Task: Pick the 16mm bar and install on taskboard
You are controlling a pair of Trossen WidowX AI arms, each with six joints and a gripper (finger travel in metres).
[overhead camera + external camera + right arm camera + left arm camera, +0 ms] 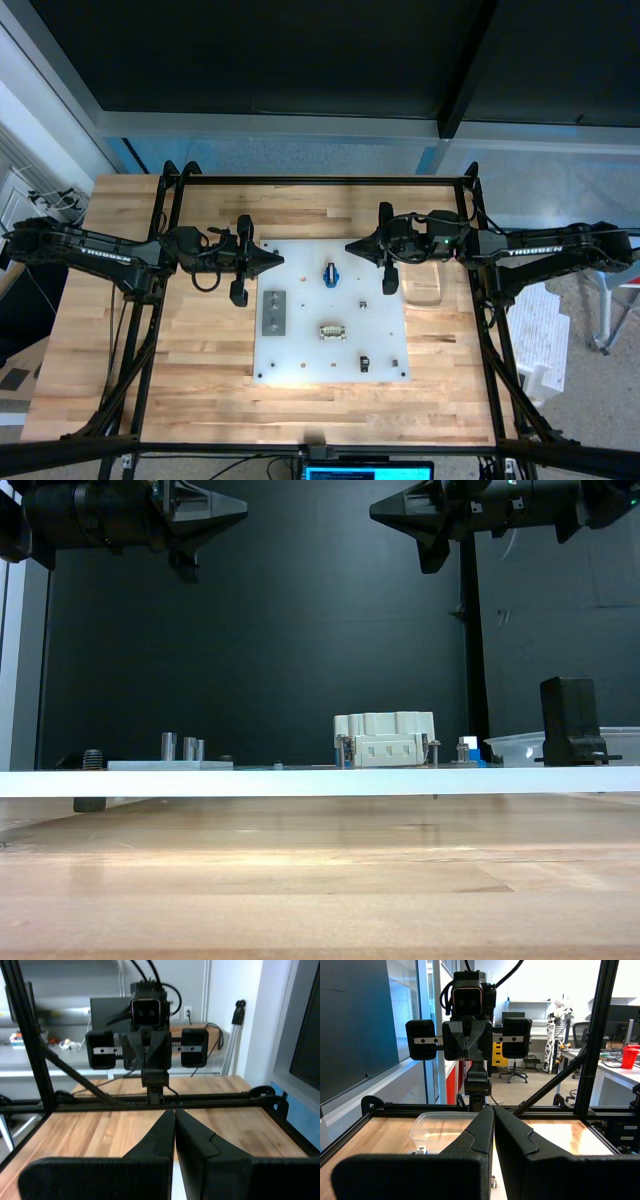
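Status: task not begun. No part in either hand.

Left gripper (279, 256): held high over the taskboard (300, 372), above its 10 o'clock corner, pointed inward. Its fingers (480, 1130) are seen pressed together in the left wrist view, nothing between them.

Right gripper (350, 246): held at matching height above the 1 o'clock edge, facing the left one. Fingers (162, 1132) likewise pressed together, empty. In the low view both are seen well clear of every fitting. Judged a neutral ready pose, so the board is left unobstructed and either arm can descend.

Board layout, high view, from board centre:
- grey block (273, 312) at 9 o'clock
- blue connector (330, 273) at 12 o'clock
- beige connector (332, 330) just off centre toward 6 o'clock
- clear tray (425, 285) off the board on the table (180, 400), at 2 o'clock, beside the board's edge

16 mm bar: not positively located. Short metal posts (168, 746) are seen standing at the block in the low view; whether one is the bar cannot be told. Tray contents unclear.

Judgement: the bar must be found first. The tray is the likely supply, nearest the right arm.
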